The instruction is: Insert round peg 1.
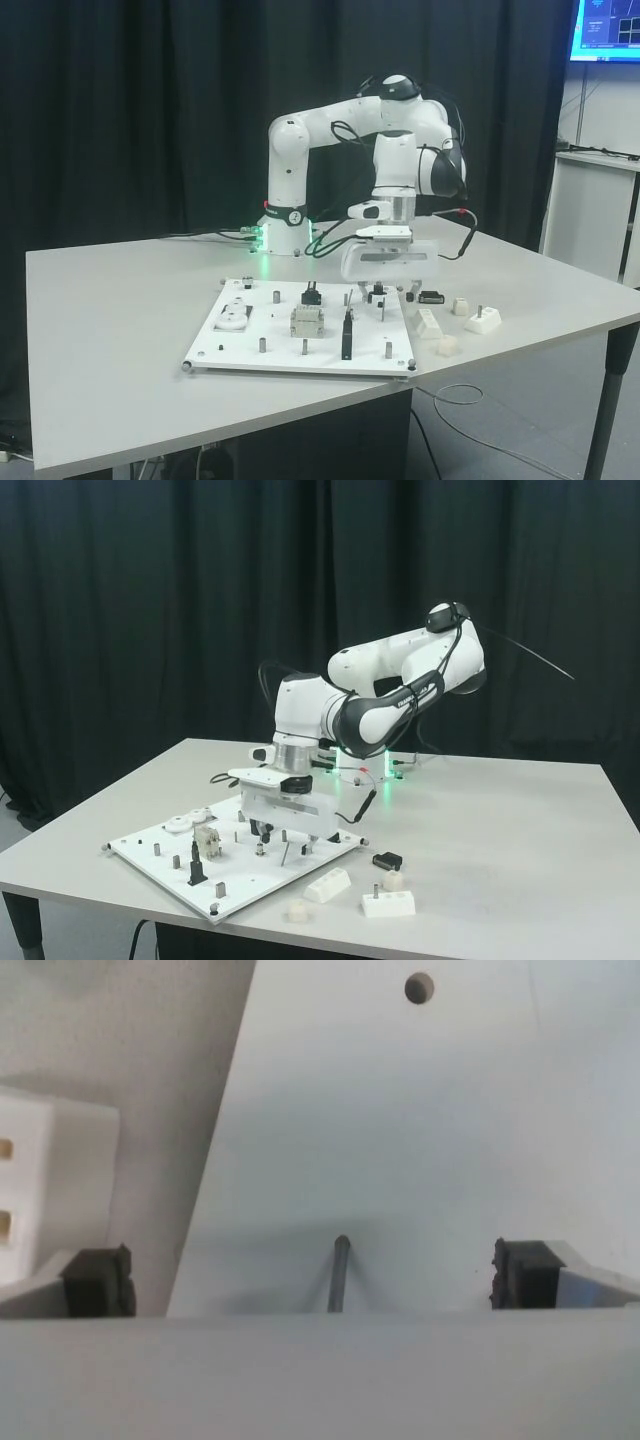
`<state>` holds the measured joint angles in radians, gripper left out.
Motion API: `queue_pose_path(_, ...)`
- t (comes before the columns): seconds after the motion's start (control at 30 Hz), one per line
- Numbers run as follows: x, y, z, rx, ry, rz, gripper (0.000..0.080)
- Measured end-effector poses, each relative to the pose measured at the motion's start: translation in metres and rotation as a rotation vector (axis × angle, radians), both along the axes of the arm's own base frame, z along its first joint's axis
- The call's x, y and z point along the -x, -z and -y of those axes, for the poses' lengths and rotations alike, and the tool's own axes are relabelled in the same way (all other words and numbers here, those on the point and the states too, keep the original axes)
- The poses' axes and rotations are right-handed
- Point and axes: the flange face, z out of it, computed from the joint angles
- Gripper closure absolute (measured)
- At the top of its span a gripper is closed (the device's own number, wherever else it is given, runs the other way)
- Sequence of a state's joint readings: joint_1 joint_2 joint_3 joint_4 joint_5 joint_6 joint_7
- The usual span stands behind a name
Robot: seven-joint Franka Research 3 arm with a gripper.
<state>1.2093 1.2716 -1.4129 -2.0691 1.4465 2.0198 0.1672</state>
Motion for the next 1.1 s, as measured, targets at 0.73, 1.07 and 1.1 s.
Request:
queue_pose_path(0.73, 0.000, -0.010, -0.002, 0.010, -0.009, 0.001, 0.0003)
queue_pose_path(1.07, 0.002, -0.016, -0.004, 0.021, -0.018, -0.009, 0.0003)
queue_pose_path(1.1, 0.002, -0.017, -0.004, 0.021, -0.018, -0.009, 0.0003)
